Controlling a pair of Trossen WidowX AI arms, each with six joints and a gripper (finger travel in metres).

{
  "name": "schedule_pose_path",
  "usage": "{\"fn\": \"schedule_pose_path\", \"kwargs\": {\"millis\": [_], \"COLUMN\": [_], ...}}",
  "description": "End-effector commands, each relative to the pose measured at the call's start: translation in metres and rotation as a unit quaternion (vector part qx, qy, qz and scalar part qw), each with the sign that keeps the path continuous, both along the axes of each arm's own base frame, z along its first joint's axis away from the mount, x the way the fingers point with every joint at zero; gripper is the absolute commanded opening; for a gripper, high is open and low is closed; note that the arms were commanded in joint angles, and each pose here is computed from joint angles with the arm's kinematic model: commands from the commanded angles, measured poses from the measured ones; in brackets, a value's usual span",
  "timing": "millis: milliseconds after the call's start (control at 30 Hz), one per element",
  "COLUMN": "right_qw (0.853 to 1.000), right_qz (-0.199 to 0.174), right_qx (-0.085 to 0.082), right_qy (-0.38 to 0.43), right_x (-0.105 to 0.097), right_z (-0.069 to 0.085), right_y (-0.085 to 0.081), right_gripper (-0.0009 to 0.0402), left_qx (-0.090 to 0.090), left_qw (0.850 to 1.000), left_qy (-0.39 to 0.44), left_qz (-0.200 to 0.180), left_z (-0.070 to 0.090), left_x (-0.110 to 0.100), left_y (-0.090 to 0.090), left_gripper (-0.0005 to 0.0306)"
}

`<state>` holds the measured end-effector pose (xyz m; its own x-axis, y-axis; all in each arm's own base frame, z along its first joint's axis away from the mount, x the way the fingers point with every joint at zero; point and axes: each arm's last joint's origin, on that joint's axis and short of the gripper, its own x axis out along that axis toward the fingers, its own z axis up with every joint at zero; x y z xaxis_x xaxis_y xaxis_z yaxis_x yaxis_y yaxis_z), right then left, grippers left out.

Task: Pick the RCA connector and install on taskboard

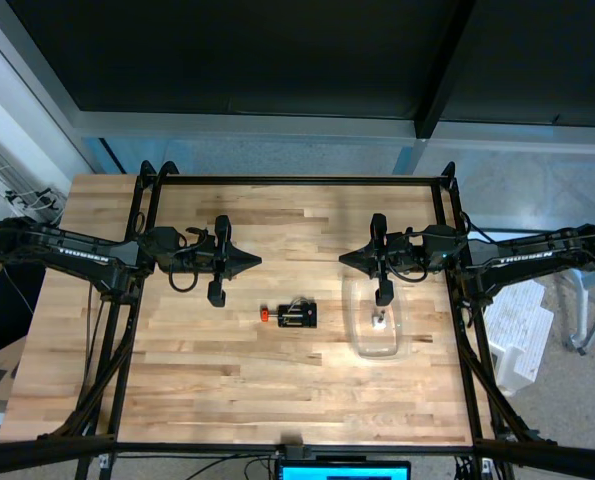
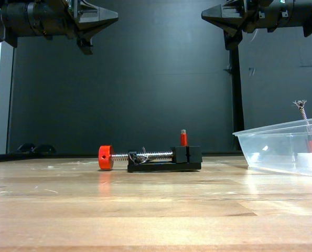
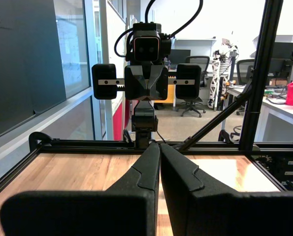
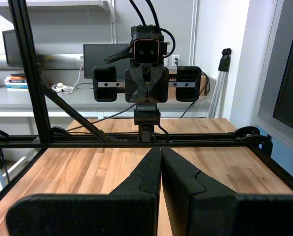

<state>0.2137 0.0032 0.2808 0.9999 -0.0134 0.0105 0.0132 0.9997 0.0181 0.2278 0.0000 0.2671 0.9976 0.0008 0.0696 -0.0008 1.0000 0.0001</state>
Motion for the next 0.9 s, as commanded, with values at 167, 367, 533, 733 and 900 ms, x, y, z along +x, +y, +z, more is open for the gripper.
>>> {"fn": "schedule_pose_path", "kwargs": {"millis": [167, 367, 533, 733, 900], "right_qw": [0.996, 0.979, 0.959, 0.938, 0.925], "right_qz": [0.000, 0.006, 0.005, -0.001, 0.006], "right_qx": [-0.002, -0.004, 0.006, 0.004, 0.003], "right_qy": [0.088, 0.203, 0.284, 0.347, 0.380], "right_x": [-0.001, -0.009, -0.020, -0.031, -0.036], "right_z": [0.012, 0.028, 0.036, 0.037, 0.032], "right_y": [0.000, 0.003, 0.003, 0.009, 0.018], "right_gripper": [0.0000, 0.0000, 0.0000, 0.0000, 0.0000], "left_qx": [0.000, 0.000, 0.000, 0.000, 0.000], "left_qw": [1.000, 1.000, 1.000, 1.000, 1.000], "left_qy": [0.000, 0.000, 0.000, 0.000, 0.000], "left_qz": [0.000, 0.000, 0.000, 0.000, 0.000], "left_z": [0.000, 0.000, 0.000, 0.000, 0.000], "left_x": [0.000, 0.000, 0.000, 0.000, 0.000], "left_y": [0.000, 0.000, 0.000, 0.000, 0.000], "left_gripper": [0.0000, 0.0000, 0.0000, 0.0000, 0.0000]}}
